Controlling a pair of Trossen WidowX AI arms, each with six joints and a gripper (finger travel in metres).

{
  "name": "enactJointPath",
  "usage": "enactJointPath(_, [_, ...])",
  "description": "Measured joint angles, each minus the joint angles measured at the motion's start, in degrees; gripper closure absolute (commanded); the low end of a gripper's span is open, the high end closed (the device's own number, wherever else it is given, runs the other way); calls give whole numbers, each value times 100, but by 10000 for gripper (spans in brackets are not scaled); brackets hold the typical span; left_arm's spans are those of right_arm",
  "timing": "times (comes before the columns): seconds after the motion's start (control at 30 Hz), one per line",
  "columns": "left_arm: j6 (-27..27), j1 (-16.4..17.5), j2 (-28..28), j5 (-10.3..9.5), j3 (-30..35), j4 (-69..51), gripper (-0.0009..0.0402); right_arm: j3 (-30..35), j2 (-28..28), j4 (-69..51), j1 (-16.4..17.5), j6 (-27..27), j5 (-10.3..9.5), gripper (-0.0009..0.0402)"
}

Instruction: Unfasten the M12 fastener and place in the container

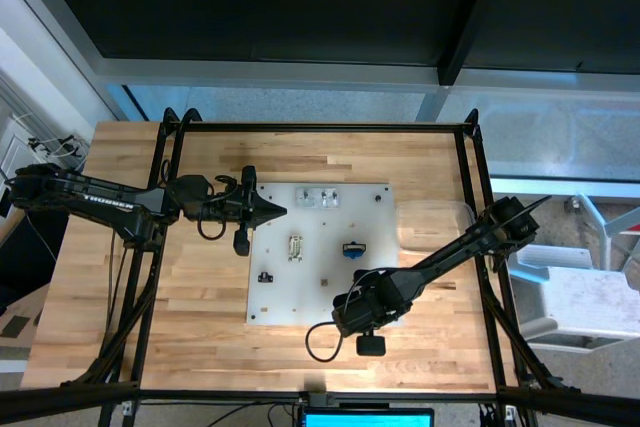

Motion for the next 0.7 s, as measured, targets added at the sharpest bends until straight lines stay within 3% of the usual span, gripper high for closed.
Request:
enactJointPath(0.57, [-2,0,0,0,0,0,393,-114,0,-15,-39,-31,179,393])
enactJointPath(0.6, [-2,0,0,0,2,0,393,-114,-4,-63,-39,-33,258,393])
enactJointPath(0.63, [0,0,0,0,2,0,393,-114,-15,-168,-37,2,503,393])
enactJointPath(0.7, [-2,0,0,-2,2,0,393,-94,-52,-448,-28,225,1233,393])
